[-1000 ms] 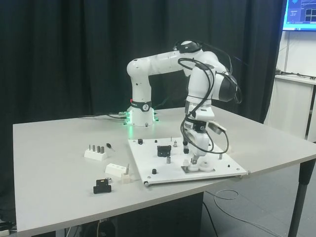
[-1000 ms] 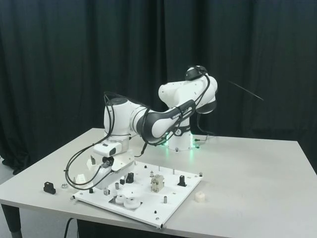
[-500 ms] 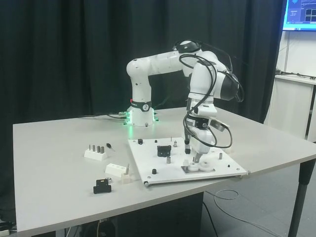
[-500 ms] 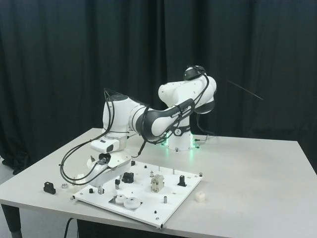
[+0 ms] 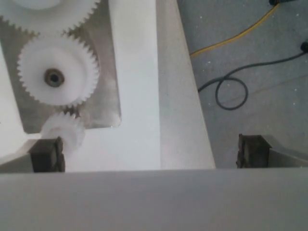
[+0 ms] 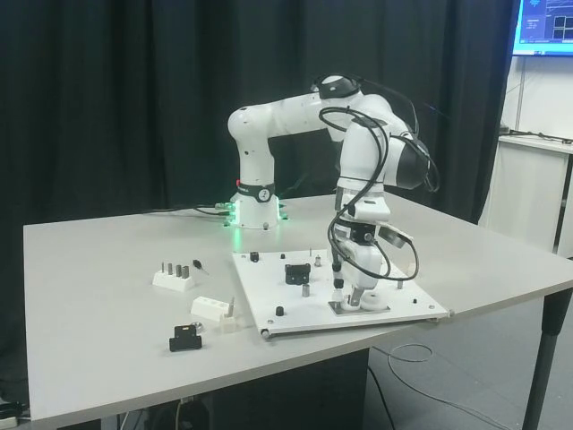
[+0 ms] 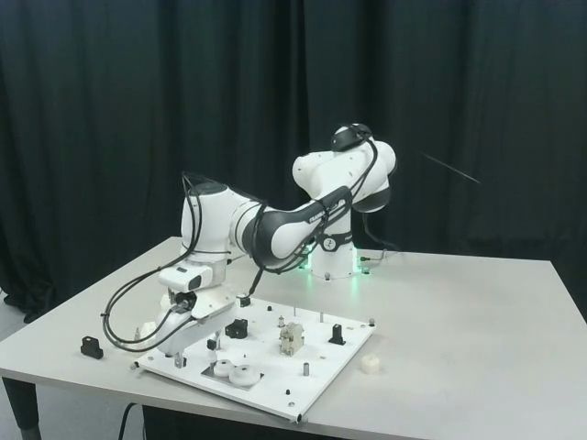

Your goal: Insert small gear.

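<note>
Small gear sits on the white board, meshed beside the larger gear. Gripper hangs spread wide, holding nothing; insertion looks complete, so the next move is likely lifting clear.

- Gears: matt white plastic, finely toothed; the middle one has a dark metal hub.
- Plate under them: dull grey metal, smooth.
- Board: smooth white, faint sheen.
- Pads: black, rubbery, ridged.
- Arm: glossy white shell.
- Curtain: black matt cloth, in folds.
- Table: matt grey.
</note>
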Robot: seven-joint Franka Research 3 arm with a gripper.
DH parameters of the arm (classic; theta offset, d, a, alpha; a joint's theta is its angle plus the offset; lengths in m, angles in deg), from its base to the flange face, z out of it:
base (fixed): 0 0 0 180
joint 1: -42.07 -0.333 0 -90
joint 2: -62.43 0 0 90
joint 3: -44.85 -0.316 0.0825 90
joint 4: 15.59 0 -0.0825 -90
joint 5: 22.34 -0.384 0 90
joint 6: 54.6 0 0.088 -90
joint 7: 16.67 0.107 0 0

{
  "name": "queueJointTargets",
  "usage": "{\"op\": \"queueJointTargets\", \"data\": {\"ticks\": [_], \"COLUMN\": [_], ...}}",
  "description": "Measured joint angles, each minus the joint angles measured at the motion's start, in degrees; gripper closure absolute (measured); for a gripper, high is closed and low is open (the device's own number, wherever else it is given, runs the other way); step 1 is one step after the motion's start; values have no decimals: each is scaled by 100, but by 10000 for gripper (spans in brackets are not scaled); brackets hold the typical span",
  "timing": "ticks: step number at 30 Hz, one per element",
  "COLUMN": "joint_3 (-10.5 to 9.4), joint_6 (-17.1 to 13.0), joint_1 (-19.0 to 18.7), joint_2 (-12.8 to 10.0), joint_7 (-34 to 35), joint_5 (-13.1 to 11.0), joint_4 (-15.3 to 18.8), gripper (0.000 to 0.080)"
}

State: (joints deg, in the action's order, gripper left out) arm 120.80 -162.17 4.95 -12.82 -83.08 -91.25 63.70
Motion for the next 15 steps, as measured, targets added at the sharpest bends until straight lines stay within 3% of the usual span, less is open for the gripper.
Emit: {"op": "queueJointTargets", "data": {"ticks": [15], "joint_3": [-90], "joint_6": [0], "joint_1": [96], "joint_2": [-1], "joint_7": [10], "joint_5": [0], "joint_4": [-72], "gripper": [3]}}
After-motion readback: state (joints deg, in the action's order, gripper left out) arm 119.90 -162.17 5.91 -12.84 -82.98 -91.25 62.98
